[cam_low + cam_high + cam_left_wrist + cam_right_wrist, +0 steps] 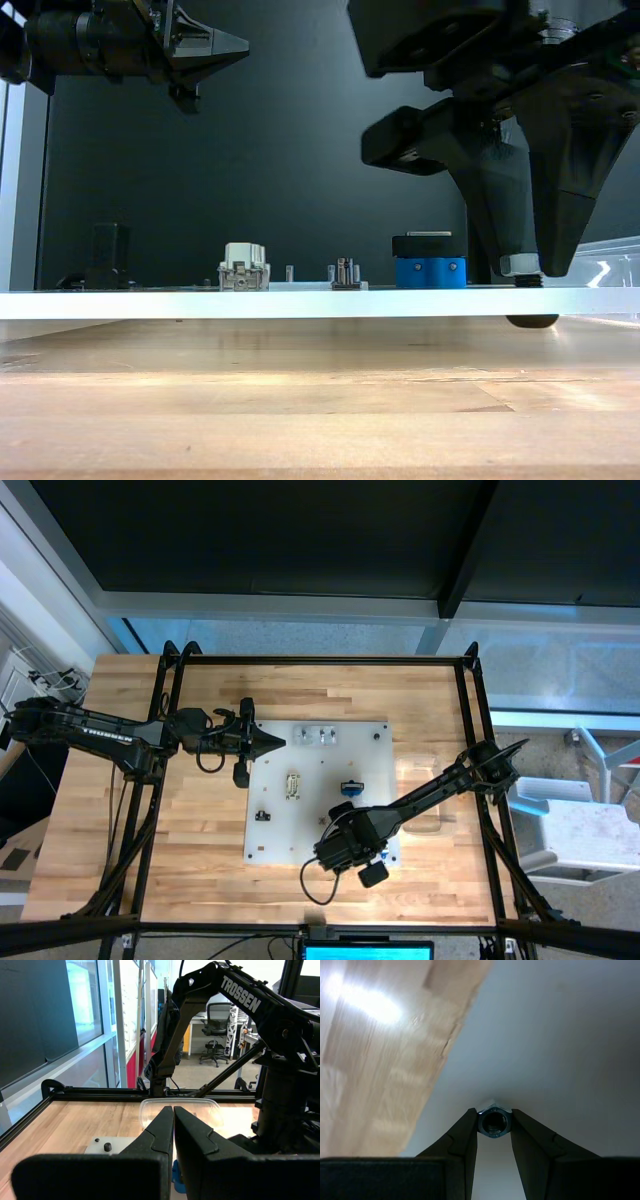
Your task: Pick the M12 fastener and fasten on the M12 threads
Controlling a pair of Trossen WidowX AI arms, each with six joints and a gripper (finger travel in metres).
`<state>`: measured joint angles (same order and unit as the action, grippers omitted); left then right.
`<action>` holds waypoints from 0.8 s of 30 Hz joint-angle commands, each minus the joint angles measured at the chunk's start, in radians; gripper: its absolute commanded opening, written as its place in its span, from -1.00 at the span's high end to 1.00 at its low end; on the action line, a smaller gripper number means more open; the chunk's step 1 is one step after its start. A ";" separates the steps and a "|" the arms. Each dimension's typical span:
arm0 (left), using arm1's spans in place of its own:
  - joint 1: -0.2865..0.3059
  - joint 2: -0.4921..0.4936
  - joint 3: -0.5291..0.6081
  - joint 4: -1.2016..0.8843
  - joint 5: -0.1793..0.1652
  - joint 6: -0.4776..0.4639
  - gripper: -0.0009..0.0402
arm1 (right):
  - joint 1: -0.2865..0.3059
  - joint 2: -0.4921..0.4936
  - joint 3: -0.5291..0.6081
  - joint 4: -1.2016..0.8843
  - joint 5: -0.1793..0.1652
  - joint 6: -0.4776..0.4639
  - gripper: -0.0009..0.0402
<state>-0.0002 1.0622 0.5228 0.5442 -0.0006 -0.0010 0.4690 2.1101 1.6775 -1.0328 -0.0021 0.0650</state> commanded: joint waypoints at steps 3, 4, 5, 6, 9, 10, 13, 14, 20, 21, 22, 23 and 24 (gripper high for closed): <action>0.000 0.000 0.000 0.000 0.000 0.000 0.96 | 0.000 -0.001 0.000 -0.001 0.002 0.309 0.88; 0.000 0.000 0.000 0.000 0.000 0.000 0.96 | 0.000 -0.001 0.000 -0.001 0.002 0.380 0.88; 0.000 0.000 0.000 0.000 0.000 0.000 0.96 | 0.000 -0.001 0.000 0.000 0.002 0.442 0.88; 0.000 0.000 0.000 0.000 0.000 0.000 0.96 | 0.000 -0.001 0.000 -0.001 0.002 0.497 0.88; 0.000 0.000 0.000 0.000 0.000 0.000 0.96 | -0.001 -0.001 0.000 -0.001 0.002 0.637 0.88; 0.000 0.000 0.000 0.000 0.000 0.000 0.96 | -0.001 -0.001 0.000 -0.001 0.002 0.679 0.88; 0.000 0.000 0.000 0.000 0.000 0.000 0.96 | 0.000 -0.001 0.000 -0.001 0.002 0.824 0.88; 0.000 0.000 0.000 0.000 0.000 0.000 0.96 | -0.001 -0.001 0.000 0.000 0.002 0.885 0.88; 0.000 0.000 0.000 0.000 0.000 0.000 0.96 | 0.000 -0.001 0.000 0.002 0.002 1.199 0.88; 0.000 0.000 0.000 0.000 0.000 0.000 0.96 | 0.000 -0.001 0.000 0.003 0.002 1.244 0.88; 0.000 0.000 0.000 0.000 0.000 0.000 0.96 | 0.000 -0.001 0.000 0.003 0.002 1.286 0.88; 0.000 0.000 0.000 0.000 0.000 0.000 0.96 | 0.000 -0.001 0.000 0.004 0.002 1.329 0.88; 0.000 0.000 0.000 0.000 0.000 0.000 0.96 | 0.000 -0.001 0.000 0.004 0.002 1.369 0.88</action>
